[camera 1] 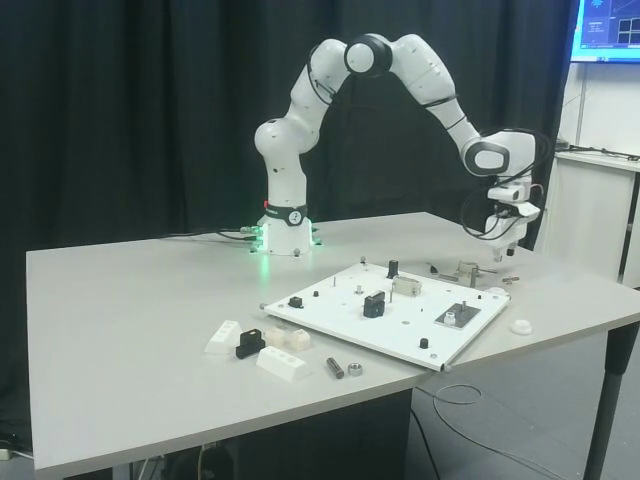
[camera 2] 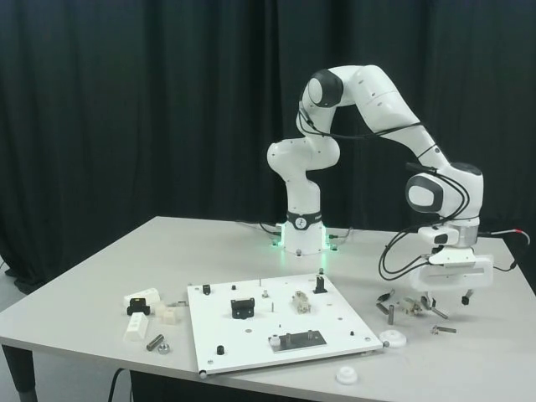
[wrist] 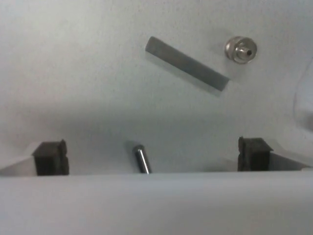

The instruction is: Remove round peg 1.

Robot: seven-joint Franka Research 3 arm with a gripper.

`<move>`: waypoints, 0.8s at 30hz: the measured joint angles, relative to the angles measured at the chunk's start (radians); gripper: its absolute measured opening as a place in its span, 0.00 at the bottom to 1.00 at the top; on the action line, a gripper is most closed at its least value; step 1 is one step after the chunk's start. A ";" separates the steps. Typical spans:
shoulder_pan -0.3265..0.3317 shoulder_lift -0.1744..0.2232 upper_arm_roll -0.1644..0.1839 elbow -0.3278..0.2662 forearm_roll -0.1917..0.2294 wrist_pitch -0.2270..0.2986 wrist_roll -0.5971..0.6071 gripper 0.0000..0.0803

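Gripper (wrist: pixel 151 159) hangs low over the bare grey table (camera 1: pixel 120 300), off the white board (camera 1: pixel 330 318) on the side away from the loose white blocks (camera 2: pixel 142 306). In the wrist view the two black fingertips (wrist: pixel 50 157) stand wide apart, jaws released, nothing clamped between them. A small metal round peg (wrist: pixel 141 157) lies flat on the table roughly midway between the tips, partly hidden by the gripper body. Judgement: this is likely round peg 1, already out of the board and let go; the extraction looks done, and only the retreat of the arm seems left. Cannot confirm which board hole it came from, nor that it is peg 1 rather than another pin. Nearby in the wrist view: a flat grey bar (wrist: pixel 187 63) lying loose and a small metal knob-like part (wrist: pixel 240 49), both well apart from the peg. The second room view shows several small metal parts (camera 2: pixel 410 308) scattered on the table under the gripper, and a white disc (camera 2: pixel 390 338) near the board's corner. Writing: none readable on arm, board or parts. A screen (camera 1: pixel 608 30) in the upper corner of the first room view carries marks too small to read. Green light glows at the arm's base (camera 1: pixel 283 238).
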 joint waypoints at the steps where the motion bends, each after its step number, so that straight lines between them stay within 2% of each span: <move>1: 0.001 0.000 -0.002 0.002 0.000 -0.001 0.000 0.91; 2: 0.003 0.000 -0.004 0.003 0.001 -0.002 0.000 0.91; 3: 0.004 0.001 -0.006 0.004 0.001 -0.003 0.000 0.97; 24: 0.014 0.009 -0.034 0.038 0.004 -0.035 0.000 1.00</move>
